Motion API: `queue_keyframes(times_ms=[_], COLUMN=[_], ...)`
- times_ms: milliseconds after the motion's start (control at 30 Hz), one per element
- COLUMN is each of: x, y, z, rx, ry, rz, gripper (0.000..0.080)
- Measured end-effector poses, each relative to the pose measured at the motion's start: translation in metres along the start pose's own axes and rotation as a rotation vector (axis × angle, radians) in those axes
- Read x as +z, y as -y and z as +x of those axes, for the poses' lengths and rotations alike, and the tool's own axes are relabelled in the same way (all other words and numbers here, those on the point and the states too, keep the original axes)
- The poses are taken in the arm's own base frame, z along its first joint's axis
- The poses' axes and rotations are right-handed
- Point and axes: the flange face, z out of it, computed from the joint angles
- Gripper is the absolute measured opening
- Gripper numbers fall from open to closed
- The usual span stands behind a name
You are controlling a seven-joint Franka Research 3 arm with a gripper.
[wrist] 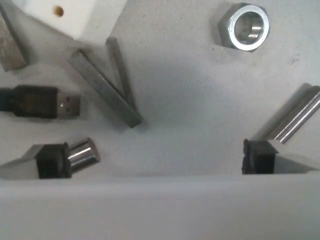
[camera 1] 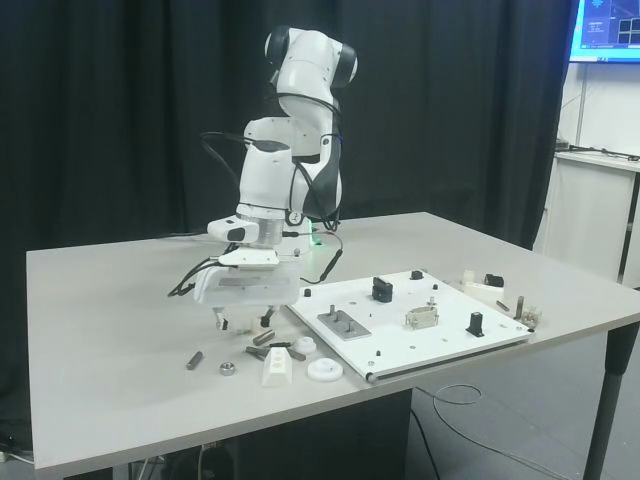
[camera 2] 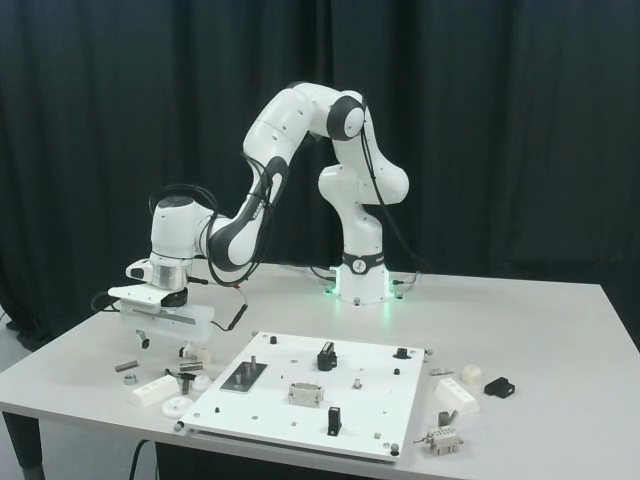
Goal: Place square peg 2.
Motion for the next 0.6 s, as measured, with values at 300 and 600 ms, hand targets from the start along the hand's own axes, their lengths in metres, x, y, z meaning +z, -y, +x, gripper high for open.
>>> queue_keyframes(times_ms=[300, 600], x=[-0.0002, 0.0008], y=[-0.0006, -0.0019], z=[0.0010, 0.0038], rx=[-0.001, 0.002], ry=[-0.001, -0.001], rz=[0.003, 0.002], gripper=[0.0793, 0.0799])
